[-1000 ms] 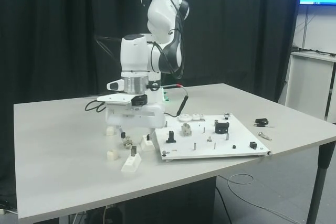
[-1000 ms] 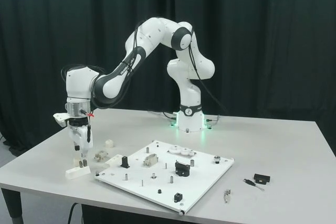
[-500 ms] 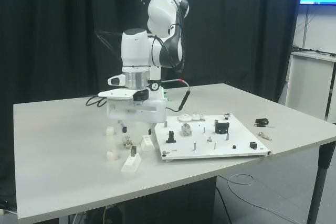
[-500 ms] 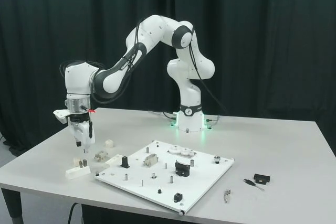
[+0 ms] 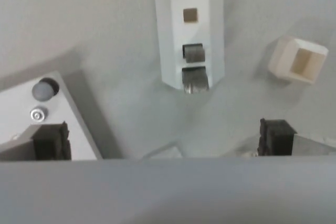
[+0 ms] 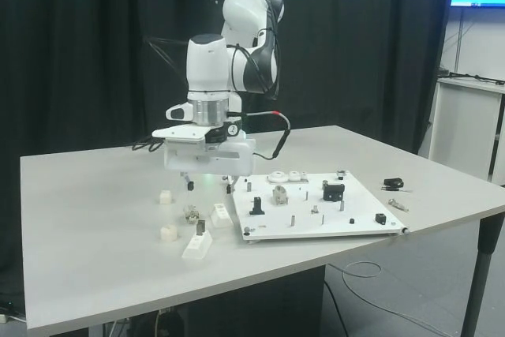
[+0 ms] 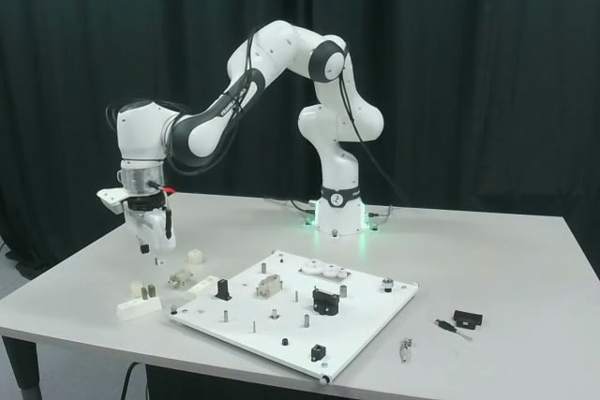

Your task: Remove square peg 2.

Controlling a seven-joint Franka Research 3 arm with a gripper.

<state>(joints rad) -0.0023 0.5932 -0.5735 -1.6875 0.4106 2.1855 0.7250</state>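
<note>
Claw (image 5: pixel 163 139) hangs open wide and empty, well above the desk (image 6: pixel 95 195), with both black fingertips (image 5: pixel 275 137) visible in the wrist view and nothing between them. Two dark pegs (image 5: pixel 193 66) stand side by side at one end of the white block (image 5: pixel 173 30); the block's other two square holes are empty. I judge peg 2 to be one of those two, but I cannot tell which.

From the room views, the block (image 6: pixel 197 246) lies on the desk near the corner of the white board (image 6: pixel 316 222), and the pegs sit below the claw and a little off its centre line, towards the desk's front edge.

To do this well, I would centre over the chosen peg first, descend straight, close on that peg alone without touching its neighbour, then pull up vertically so the block is not dragged along.
</note>
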